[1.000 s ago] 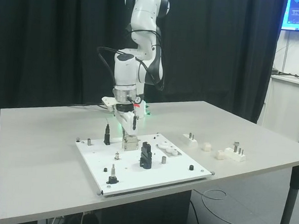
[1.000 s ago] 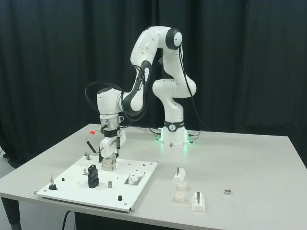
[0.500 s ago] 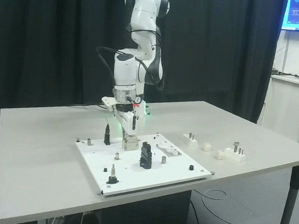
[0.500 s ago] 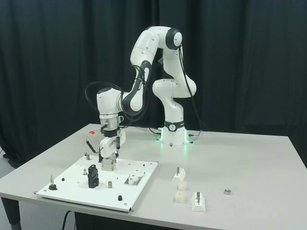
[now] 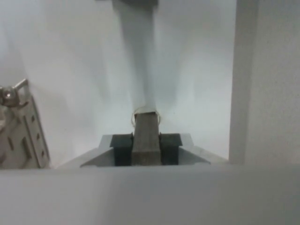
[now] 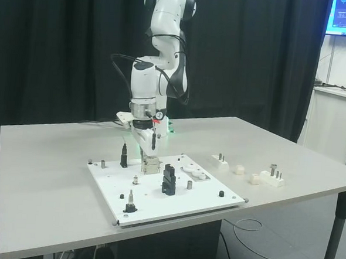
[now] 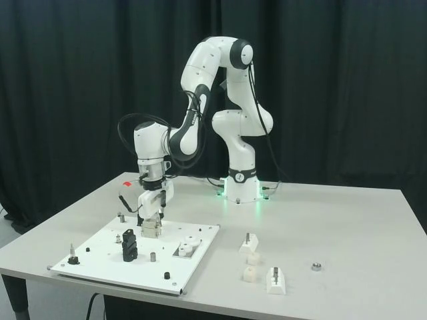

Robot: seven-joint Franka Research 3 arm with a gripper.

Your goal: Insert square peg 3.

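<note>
Peg (image 5: 146,138): pinched between the gripper (image 5: 146,149) fingers, long axis vertical, pointing down at the board (image 6: 175,191). Socket block (image 6: 150,165) sits directly beneath, no clock offset discernible.

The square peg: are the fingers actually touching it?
Touching. In the wrist view the square peg stands clamped between the two dark fingers, one pressed flat against each side, with no gap showing.
</note>
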